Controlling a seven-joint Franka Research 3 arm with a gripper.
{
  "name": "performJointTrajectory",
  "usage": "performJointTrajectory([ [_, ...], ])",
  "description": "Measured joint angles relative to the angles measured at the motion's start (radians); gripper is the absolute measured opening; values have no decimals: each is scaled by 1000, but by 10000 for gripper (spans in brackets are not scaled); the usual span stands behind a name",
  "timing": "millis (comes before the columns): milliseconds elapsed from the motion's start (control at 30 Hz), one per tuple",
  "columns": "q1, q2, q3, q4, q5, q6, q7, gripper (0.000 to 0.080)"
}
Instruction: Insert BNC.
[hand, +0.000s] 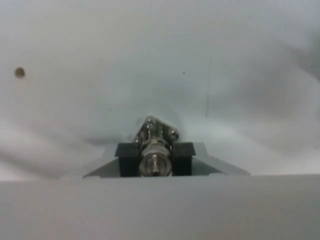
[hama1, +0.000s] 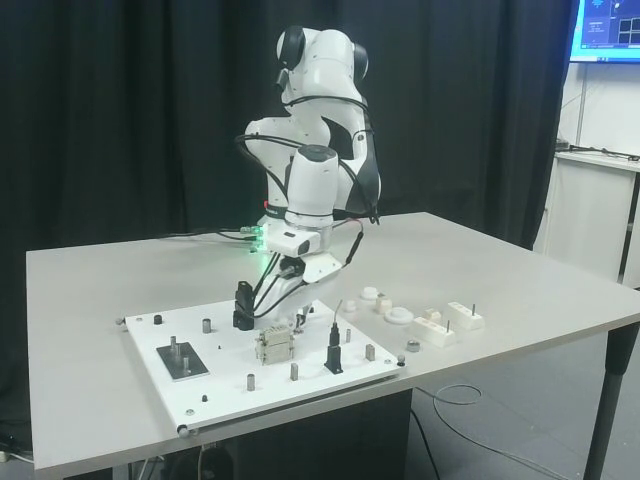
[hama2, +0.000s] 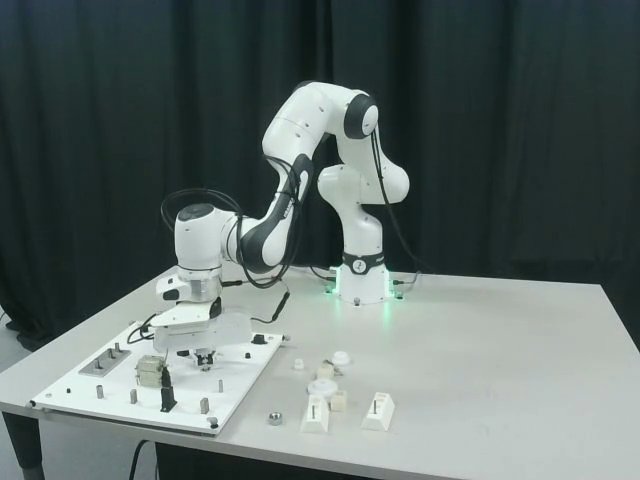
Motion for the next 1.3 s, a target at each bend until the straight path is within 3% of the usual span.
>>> performJointTrajectory([
  [467,4,-1,2,0,-34,1,-132,129],
  [1300,0,-1,2,-3,-31,10,-338,129],
])
